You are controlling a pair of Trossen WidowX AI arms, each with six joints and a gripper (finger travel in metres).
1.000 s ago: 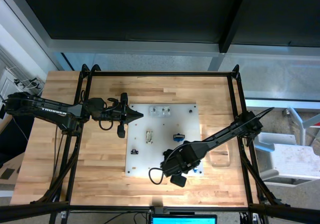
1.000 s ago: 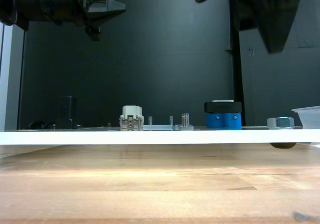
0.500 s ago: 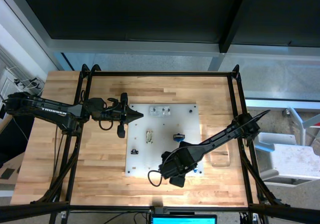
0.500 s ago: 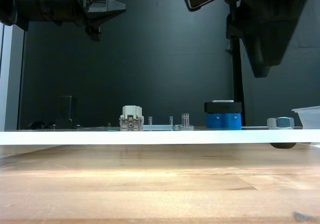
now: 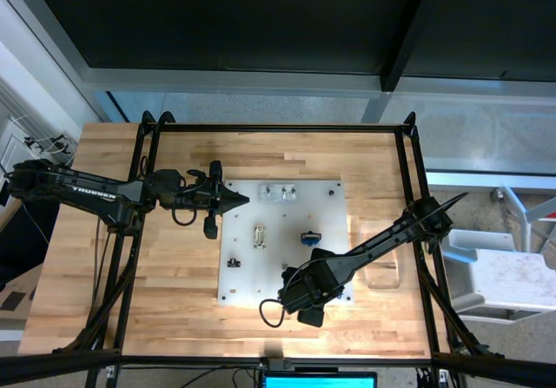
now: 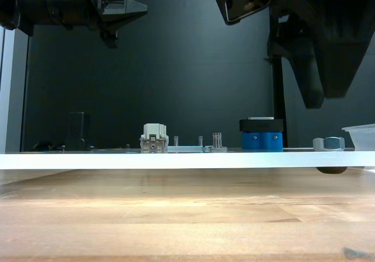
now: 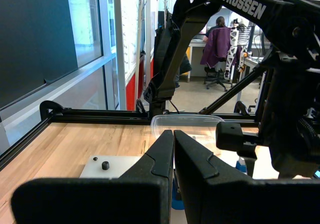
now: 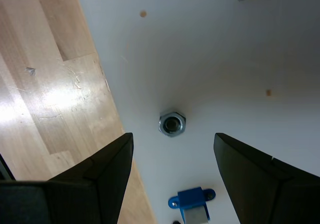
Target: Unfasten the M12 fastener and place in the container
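While my left gripper (image 6: 139,6) sits shut at upper left, my right gripper (image 6: 331,95) hangs wide open at upper right — the nut (image 6: 329,143) straight below.

The white word TROSSEN is showing on the black right arm (image 7: 256,4) in the left wrist view. In the high view, the same brand is running in small white letters along the left arm (image 5: 91,194), at the frame's middle left.
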